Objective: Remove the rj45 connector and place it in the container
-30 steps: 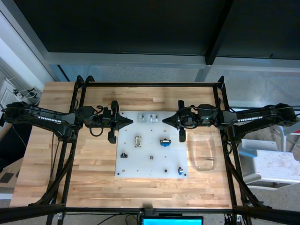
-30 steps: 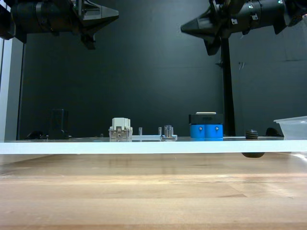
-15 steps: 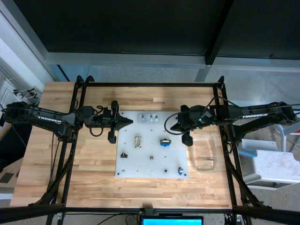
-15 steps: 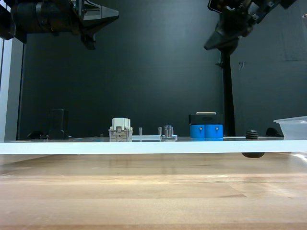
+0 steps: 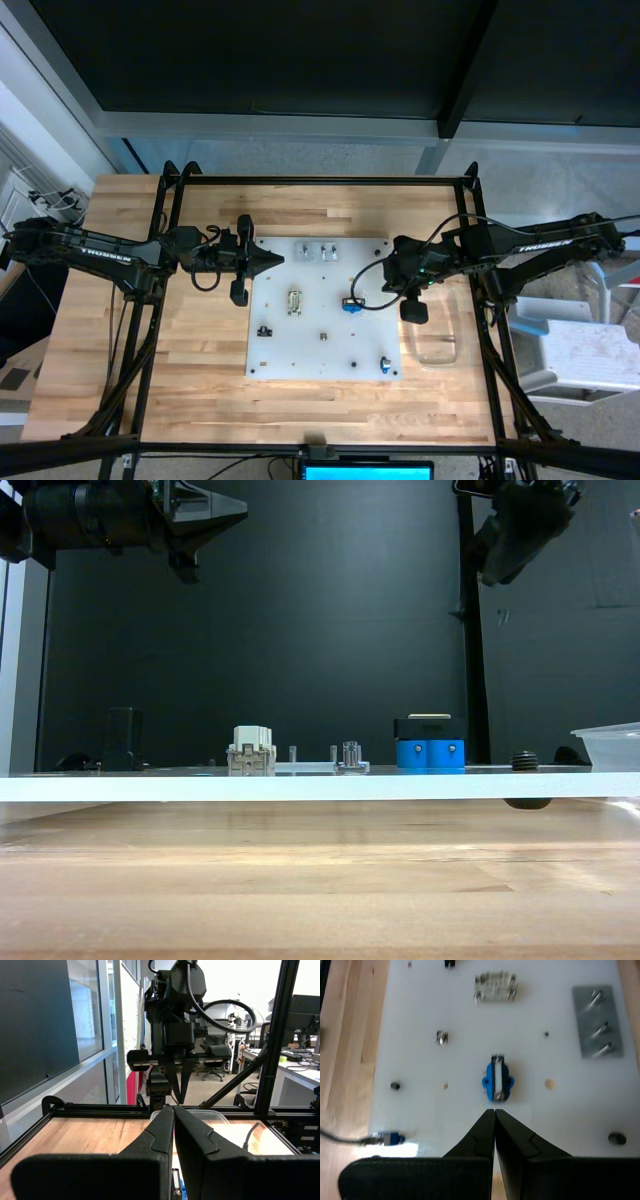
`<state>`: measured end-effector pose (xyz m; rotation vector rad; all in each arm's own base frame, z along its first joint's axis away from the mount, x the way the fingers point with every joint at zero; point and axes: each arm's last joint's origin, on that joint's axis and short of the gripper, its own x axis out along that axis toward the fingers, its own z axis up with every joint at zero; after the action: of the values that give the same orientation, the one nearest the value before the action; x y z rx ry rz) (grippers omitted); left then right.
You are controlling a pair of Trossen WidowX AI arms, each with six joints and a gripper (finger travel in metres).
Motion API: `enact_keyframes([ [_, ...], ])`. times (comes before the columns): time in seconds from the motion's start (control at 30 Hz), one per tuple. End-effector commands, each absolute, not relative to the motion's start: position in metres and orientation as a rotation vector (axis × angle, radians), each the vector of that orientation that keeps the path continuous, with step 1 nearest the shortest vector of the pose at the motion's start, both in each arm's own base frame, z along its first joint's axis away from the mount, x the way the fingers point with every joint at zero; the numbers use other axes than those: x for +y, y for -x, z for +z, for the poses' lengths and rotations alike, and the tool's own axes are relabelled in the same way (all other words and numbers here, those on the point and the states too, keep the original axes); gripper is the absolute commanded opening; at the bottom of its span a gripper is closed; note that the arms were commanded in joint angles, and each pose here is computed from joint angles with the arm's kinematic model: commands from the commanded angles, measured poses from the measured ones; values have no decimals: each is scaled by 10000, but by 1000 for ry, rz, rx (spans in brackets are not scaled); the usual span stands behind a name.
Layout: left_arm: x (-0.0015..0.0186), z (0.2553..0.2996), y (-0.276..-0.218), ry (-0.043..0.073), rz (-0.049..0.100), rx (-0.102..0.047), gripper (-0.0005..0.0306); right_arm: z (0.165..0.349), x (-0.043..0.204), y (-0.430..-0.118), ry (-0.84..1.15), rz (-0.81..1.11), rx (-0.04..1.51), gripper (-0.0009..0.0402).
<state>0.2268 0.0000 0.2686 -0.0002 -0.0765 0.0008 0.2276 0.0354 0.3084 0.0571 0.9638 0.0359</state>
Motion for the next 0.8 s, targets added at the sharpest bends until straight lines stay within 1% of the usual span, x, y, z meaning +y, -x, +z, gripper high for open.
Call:
enact_keyframes([
  [0.03, 0, 2685, -2269, 0, 0, -76, 1, 3062, 419, -2259, -51, 46, 1016, 0],
  [0.23, 0, 2685, -2269, 0, 0, -76, 1, 3061, 620, -2211, 20, 15, 1140, 0],
  [0.4, 0, 2685, -2269, 0, 0, -76, 1, 3076, 792, -2230, 4, 33, 1169, 0],
  [0.8, 0, 2685, -2269, 0, 0, -76, 1, 2972, 1100, -2186, -34, 40, 1219, 0],
])
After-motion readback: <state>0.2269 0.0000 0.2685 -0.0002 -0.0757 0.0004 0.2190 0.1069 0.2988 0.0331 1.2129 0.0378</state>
